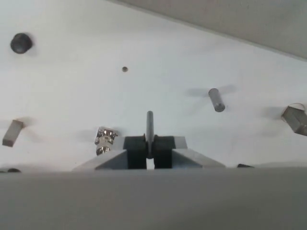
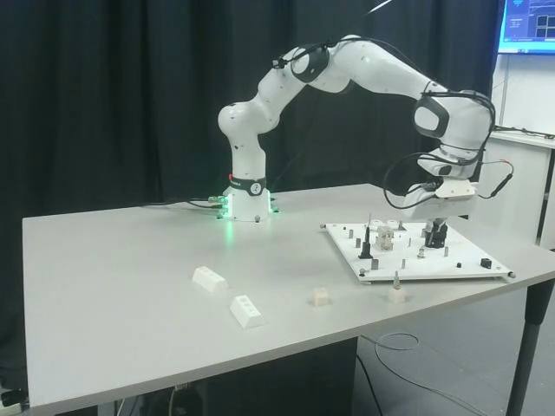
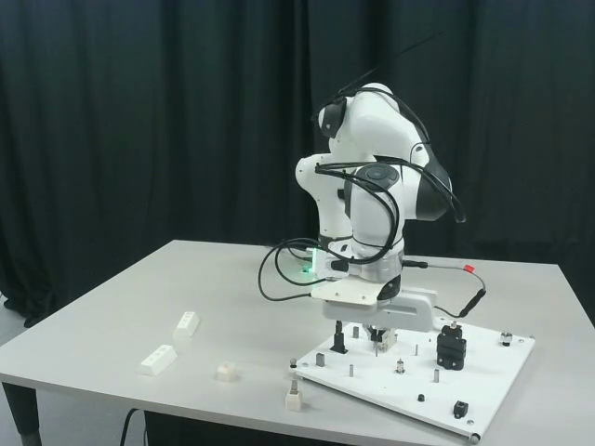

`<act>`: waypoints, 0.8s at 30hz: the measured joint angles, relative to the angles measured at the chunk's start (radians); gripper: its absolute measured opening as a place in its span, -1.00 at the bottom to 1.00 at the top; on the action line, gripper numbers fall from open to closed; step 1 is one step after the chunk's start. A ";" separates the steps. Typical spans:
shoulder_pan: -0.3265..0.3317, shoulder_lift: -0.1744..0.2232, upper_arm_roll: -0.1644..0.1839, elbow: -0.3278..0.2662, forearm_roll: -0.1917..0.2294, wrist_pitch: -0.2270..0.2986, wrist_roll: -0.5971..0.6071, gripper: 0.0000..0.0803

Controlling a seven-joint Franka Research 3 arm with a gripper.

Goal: Insert round peg 1.

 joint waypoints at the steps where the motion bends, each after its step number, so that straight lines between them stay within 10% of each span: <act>1: 0.002 -0.004 0.000 -0.008 0.000 0.006 0.000 -0.93; 24: 0.056 -0.069 0.000 -0.207 0.001 0.253 0.003 -0.93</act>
